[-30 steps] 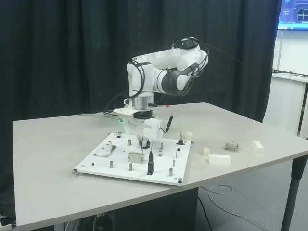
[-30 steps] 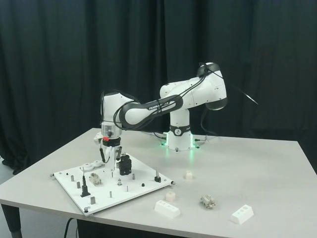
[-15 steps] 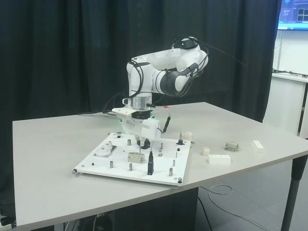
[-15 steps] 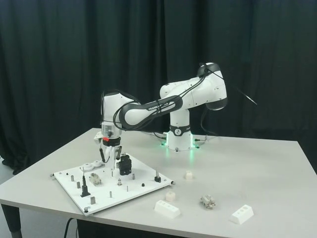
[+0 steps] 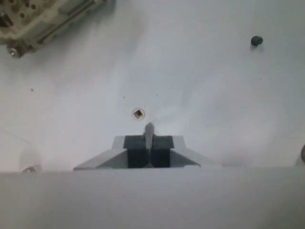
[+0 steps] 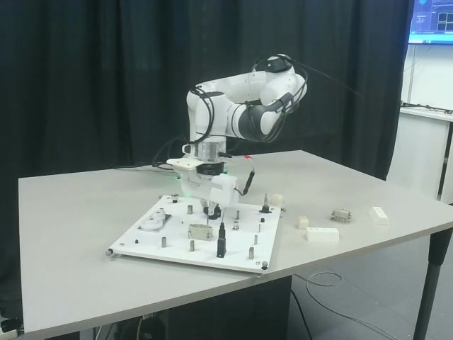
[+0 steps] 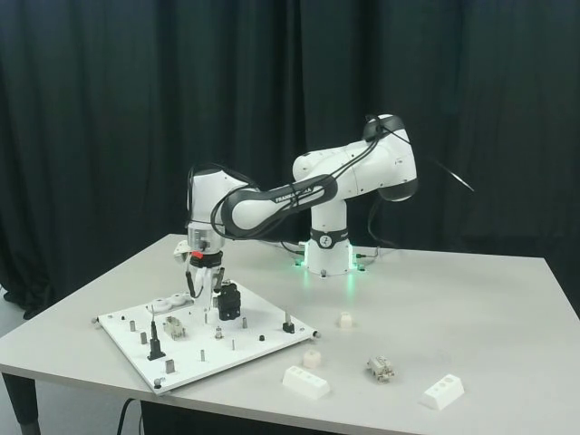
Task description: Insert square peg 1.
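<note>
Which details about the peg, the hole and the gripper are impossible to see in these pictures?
- Peg tip height above the square hole: wrist view looks down, so the gap is unreadable.
- The hole: too small in both room views.
- Gripper grip: too small in room views.
- Connector: cut off by the wrist picture's edge.

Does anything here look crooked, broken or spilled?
Nothing stands out. The pincer holds a thin peg close to a small square hole in the white board; the loose white blocks sit on the grey table.
</note>
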